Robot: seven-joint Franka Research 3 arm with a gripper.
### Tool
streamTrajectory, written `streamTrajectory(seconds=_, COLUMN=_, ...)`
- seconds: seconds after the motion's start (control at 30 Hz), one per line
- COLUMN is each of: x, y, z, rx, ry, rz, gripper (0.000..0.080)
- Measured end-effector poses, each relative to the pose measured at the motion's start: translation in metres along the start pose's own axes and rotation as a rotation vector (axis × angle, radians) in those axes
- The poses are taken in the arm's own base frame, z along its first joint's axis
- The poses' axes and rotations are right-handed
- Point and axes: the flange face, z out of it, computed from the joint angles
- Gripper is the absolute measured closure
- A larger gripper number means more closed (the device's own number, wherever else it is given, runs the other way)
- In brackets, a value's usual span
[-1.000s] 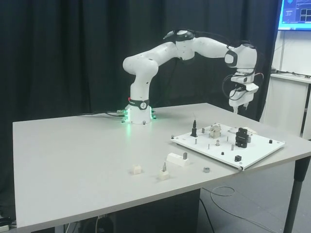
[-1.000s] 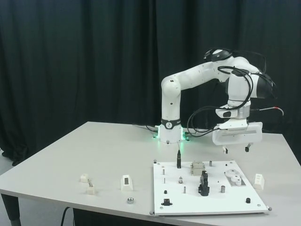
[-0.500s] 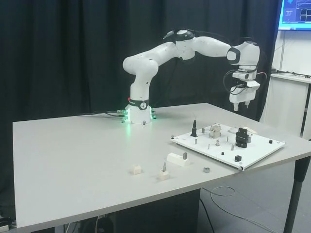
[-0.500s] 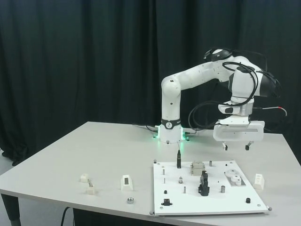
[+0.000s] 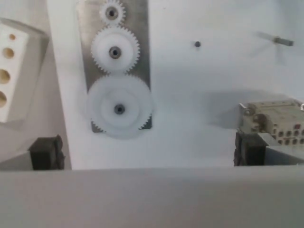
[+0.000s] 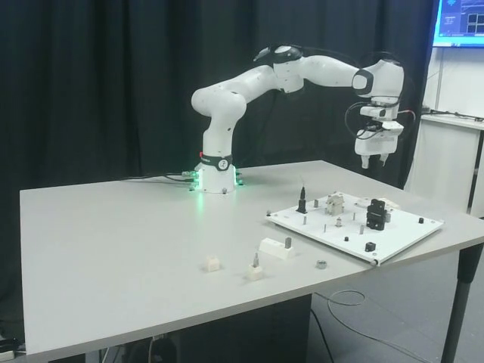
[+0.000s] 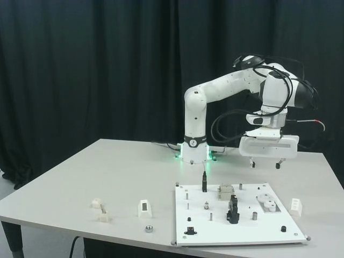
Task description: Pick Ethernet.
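Up front on the grey worktop (image 7: 80, 177), near the edge, lies a small metal nut (image 7: 149, 229). Just behind it, three white blocks: a small one (image 7: 97, 203), one with a pin standing in it (image 7: 103, 216), and a bigger one with a dark slot (image 7: 144, 208).

Over to the white assembly board (image 7: 236, 236) now. On its near side sits a small black connector (image 7: 190, 231), then a few short pegs. In the middle stands a black upright clamp-like part (image 7: 233, 208). Behind that, a pale multi-pin connector block (image 7: 226, 191), and beside it, at the board's far edge, a black plug with a thin cable standing upright (image 7: 204, 181). That looks like the Ethernet piece, still seated on the board, well apart from the arm. White gears (image 7: 266, 201) lie on the board's far side, three meshed in a row in the wrist view (image 5: 118, 71), with a white holed block (image 7: 295, 206) just off the board.

Above the board's back edge hangs the claw (image 7: 265, 162), fingers spread wide, holding nothing, clear of every part. The white arm (image 7: 226, 88) reaches out from its base (image 7: 194, 153), where green lights glow, with a black curtain (image 7: 91, 70) behind.
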Motion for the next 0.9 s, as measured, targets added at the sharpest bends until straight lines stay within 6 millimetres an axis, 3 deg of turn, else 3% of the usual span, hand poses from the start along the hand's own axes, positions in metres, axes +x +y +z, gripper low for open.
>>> streamTrajectory(seconds=0.57, x=0.028, y=0.018, z=-0.020, rx=-0.016, ry=0.032, rz=0.051, gripper=0.0003)
streamTrajectory(seconds=0.9, x=0.067, y=0.048, z=-0.048, rx=-0.071, ry=0.127, rz=0.101, gripper=0.0003)
